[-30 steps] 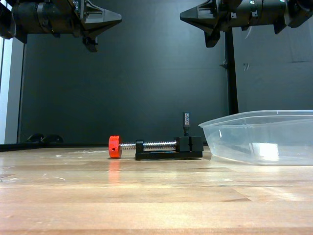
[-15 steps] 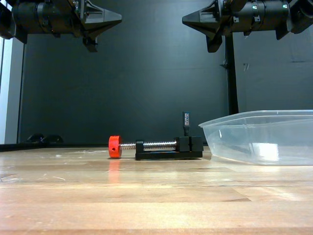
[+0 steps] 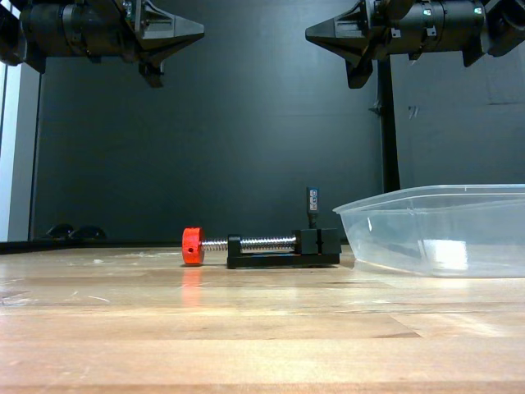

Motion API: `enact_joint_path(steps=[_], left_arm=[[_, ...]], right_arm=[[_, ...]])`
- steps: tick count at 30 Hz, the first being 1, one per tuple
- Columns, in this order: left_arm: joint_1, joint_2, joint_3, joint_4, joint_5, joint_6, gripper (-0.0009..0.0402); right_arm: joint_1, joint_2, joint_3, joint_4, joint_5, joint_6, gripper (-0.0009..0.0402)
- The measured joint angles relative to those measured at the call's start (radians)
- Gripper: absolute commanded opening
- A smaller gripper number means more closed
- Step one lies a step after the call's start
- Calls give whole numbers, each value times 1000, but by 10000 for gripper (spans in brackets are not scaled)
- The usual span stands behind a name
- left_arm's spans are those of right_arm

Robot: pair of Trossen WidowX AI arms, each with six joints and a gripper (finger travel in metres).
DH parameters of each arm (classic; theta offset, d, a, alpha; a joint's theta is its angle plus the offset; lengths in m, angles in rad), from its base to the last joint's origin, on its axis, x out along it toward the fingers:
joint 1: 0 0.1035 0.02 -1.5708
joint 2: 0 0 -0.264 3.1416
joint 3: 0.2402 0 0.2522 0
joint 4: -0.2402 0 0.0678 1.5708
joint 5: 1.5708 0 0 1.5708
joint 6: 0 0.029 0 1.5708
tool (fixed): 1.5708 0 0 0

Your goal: Remove the USB-C connector from taskboard and place in the container

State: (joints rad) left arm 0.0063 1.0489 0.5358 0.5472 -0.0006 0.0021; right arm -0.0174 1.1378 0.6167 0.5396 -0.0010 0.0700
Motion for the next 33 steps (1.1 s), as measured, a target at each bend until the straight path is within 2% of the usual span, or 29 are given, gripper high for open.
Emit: enact_joint_path(steps=[33], left_arm=[[0,0,0,0,0,0,0]], right_arm=[[0,0,0,-13,0,0,0]])
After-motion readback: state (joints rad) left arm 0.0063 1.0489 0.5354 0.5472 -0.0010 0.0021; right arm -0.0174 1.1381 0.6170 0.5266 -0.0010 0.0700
